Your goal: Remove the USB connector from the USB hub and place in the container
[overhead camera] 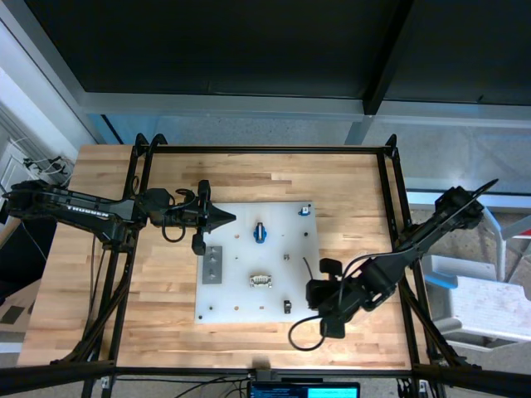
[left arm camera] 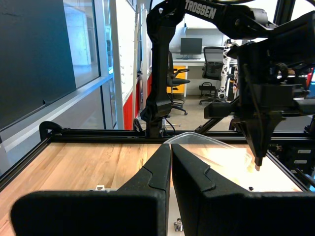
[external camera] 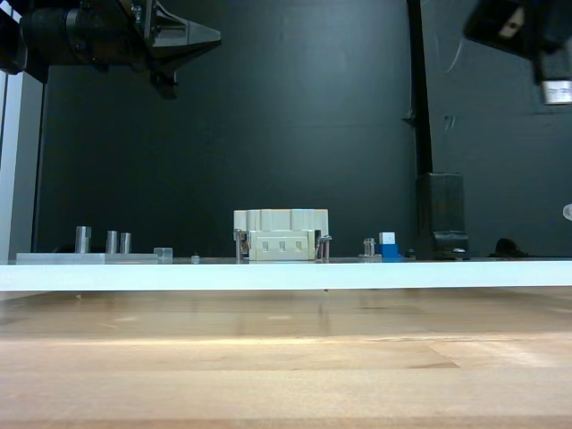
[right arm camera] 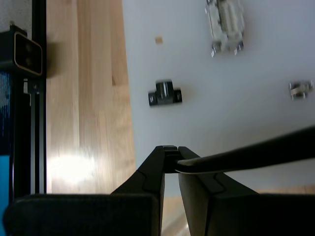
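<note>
Your left gripper [overhead camera: 226, 218], centre left, and right gripper [overhead camera: 317, 300], lower right, are black, like the USB connector [right arm camera: 256, 150]; white board [overhead camera: 249, 308], blue fitting [overhead camera: 260, 233], blond-wood table [overhead camera: 99, 274].

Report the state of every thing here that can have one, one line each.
left tool: shut, empty, hovering above the board's left side.
right tool: shut on the USB connector, high above the board.
USB connector: clamped in the right tool, lifted off the board.
container: on the table, connector not yet in it.
</note>
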Robot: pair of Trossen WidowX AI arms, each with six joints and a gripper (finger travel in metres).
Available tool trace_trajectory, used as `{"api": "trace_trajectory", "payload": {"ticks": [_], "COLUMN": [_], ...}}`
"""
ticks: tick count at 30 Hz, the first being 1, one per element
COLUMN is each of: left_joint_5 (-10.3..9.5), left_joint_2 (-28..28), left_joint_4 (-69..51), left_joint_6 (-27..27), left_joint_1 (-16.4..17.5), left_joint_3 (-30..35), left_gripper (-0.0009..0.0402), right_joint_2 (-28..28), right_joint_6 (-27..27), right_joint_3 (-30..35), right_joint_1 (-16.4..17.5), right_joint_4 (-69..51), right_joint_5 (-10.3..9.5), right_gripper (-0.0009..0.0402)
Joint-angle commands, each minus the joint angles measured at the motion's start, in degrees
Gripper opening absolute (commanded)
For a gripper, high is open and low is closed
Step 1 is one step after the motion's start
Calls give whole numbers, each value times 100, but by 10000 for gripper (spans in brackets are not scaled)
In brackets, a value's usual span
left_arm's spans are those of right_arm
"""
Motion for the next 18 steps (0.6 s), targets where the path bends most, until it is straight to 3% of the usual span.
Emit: {"api": "trace_trajectory", "payload": {"ticks": [1, 6, 10, 18], "left_joint_5": [2, 2, 2, 2], "left_joint_2": [2, 2, 2, 2], "left_joint_4": [2, 2, 0, 2], "left_joint_6": [0, 0, 0, 0], "left_joint_1": [0, 0, 0, 0], "left_joint_3": [2, 2, 2, 2], "left_gripper": [1, 1, 1, 1], "right_joint_2": [-210, -540, -780, -1130], "right_joint_6": [306, 765, 1145, 1779], "right_joint_3": [-243, -651, -935, -1379], "right_joint_1": [144, 341, 549, 861], "right_joint_4": [-81, -105, -105, -164], "right_joint_5": [17, 28, 162, 162], "right_gripper": [0, 0, 0, 0]}}
